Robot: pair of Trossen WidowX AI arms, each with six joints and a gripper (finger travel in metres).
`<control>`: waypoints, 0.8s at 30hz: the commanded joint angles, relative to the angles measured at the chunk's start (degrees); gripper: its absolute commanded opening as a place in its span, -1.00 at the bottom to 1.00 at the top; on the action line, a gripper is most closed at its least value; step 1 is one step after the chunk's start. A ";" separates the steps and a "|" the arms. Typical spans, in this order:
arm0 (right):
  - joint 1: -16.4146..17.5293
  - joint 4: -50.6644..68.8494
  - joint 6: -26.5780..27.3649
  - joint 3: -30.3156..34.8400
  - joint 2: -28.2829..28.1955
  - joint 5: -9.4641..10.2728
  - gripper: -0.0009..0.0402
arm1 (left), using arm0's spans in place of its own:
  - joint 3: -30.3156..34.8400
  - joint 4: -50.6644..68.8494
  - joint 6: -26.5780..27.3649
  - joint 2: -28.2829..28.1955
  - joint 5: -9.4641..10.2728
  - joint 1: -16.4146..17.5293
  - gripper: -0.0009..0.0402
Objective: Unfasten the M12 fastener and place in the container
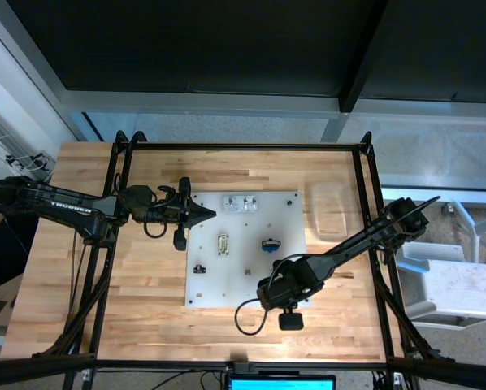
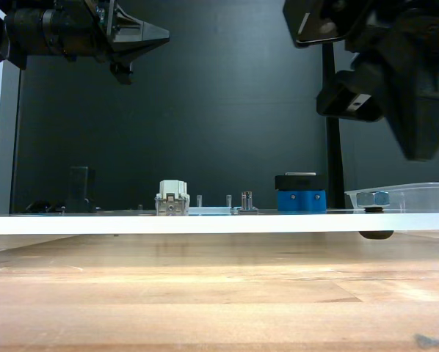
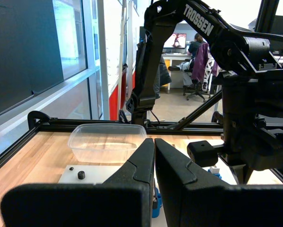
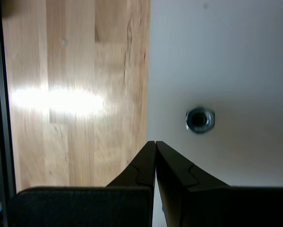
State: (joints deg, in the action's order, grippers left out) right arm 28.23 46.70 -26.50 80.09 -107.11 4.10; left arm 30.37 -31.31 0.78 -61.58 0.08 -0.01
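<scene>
Right gripper hangs above the near right part of the white board. Its fingers are pressed together with nothing between them.

The nut is on that same part of the board, off to one side of the fingertips and not under them. It shows a dark core from above and a black base from table height, so it reads as on its stud.

The container lies on the wood just off the board's far right edge and looks empty.

Left gripper is held high at the board's far left edge, fingers pressed together on nothing, well apart from the work.

Risks, as judged:
- Coming down closed and offset would strike the nut's top or the board instead of straddling the nut; the fingers need spreading and centring first.
- A shallow pinch on the flats could slip while turning.
- A nut lifted before it is free of the threads could jam.
- A loose hold across the board's right edge could drop it on the wood, short of the container.

Around:
- A blue block stands mid-board just beyond the right wrist and could be brushed as the wrist turns.
- A white connector stands further left on the board, out of the way.
</scene>
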 commanded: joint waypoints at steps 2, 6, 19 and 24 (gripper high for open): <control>0.15 -1.49 -0.15 -0.02 -0.70 -1.05 -0.96 | 0.00 -0.02 -0.02 -0.02 -0.02 0.00 -0.96; 0.15 -1.84 -0.02 -0.02 -2.34 -1.60 -0.96 | 0.00 -0.02 -0.02 -0.02 -0.02 0.00 -0.96; 0.02 -1.75 -0.04 -0.04 -3.65 -4.63 -0.96 | 0.00 -0.02 -0.02 -0.02 -0.04 0.02 -0.96; 0.02 -0.55 -0.09 -0.04 -3.65 -5.62 -0.96 | 0.00 -0.02 -0.02 -0.02 -0.02 0.00 -0.96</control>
State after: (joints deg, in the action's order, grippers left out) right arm 28.23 45.82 -26.52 80.07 -110.72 -0.99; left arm 30.37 -31.33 0.75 -61.58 0.05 -0.01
